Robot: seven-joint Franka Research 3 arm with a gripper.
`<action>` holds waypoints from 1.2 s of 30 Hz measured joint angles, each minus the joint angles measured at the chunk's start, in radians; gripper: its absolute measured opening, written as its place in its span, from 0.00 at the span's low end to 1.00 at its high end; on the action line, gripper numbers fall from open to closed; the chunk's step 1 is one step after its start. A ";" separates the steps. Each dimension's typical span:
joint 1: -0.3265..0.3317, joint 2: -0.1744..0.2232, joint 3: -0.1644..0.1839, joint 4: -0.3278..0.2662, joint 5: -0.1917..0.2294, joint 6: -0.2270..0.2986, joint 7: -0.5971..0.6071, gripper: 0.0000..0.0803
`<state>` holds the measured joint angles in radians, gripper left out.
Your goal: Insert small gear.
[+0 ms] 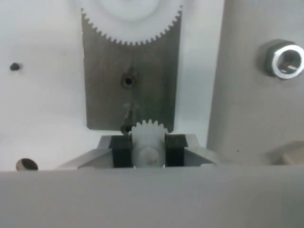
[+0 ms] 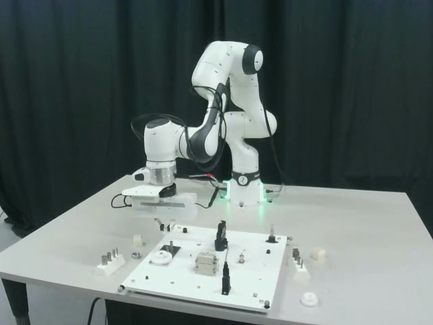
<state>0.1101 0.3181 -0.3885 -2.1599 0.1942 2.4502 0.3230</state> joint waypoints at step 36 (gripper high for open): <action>0.020 0.044 0.006 -0.018 0.001 0.040 0.000 0.17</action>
<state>0.1298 0.3621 -0.3825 -2.1778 0.1956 2.4900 0.3227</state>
